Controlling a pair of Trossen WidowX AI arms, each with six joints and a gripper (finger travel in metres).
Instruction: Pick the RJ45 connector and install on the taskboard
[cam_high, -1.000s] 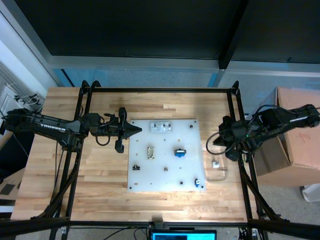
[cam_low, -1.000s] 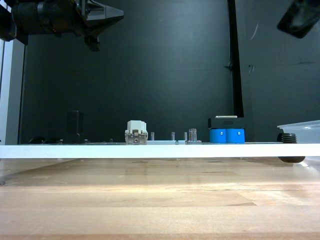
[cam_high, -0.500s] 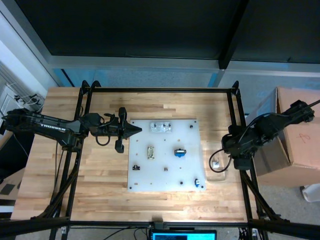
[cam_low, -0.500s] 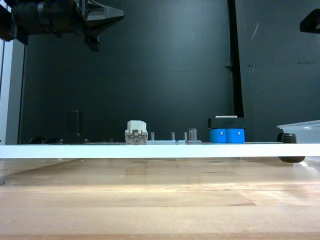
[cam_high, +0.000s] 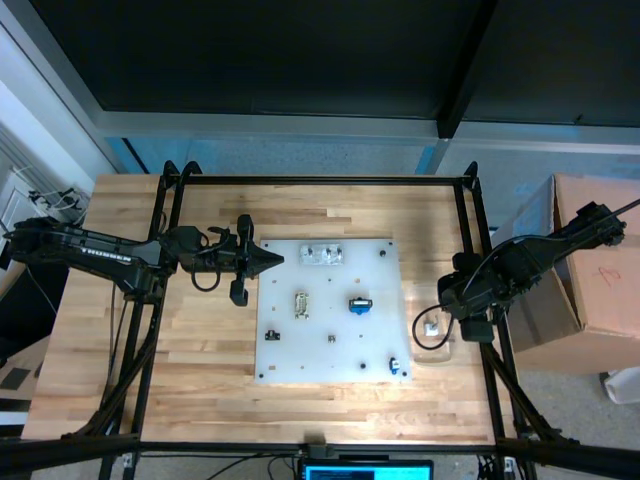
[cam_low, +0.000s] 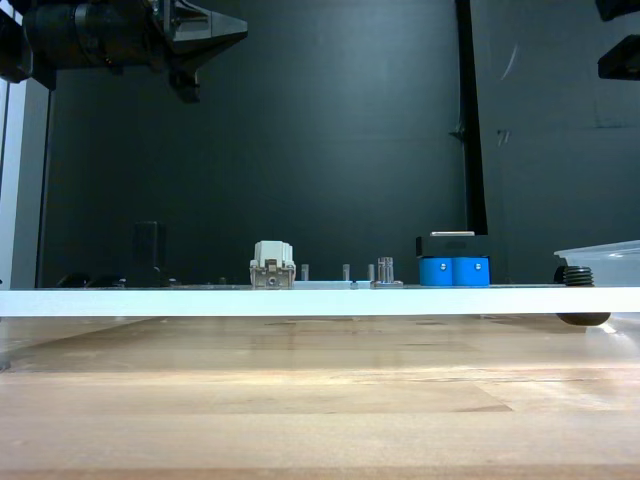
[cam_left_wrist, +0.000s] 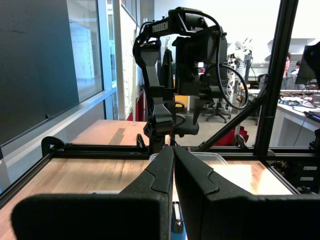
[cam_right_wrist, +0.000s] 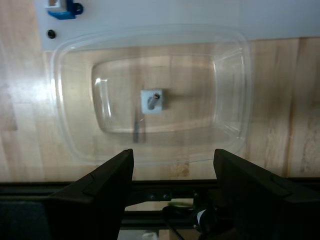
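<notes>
Right gripper (cam_right_wrist: 173, 167): spread wide, nothing between the fingers (cam_right_wrist: 102, 175). Hangs above the clear tray (cam_right_wrist: 72, 100), just beside the right edge of the taskboard (cam_high: 330, 345).

Down in that tray, lying free on its floor: the RJ45 connector (cam_right_wrist: 152, 101), a small pale block. Sits apart from both fingers and clear of any seat on the board.

Just past the tray rim, at the board's near right corner: a blue mount (cam_right_wrist: 62, 12). Further out on the white board: a beige connector block (cam_high: 301, 304), a blue connector (cam_high: 359, 305) and a clear fitting (cam_high: 322, 255) near the far edge.

Left gripper (cam_left_wrist: 173, 149): pressed together, nothing pinched. Hangs high over the board's left edge and points toward the right arm. Under everything, a wooden table (cam_high: 180, 390).
</notes>
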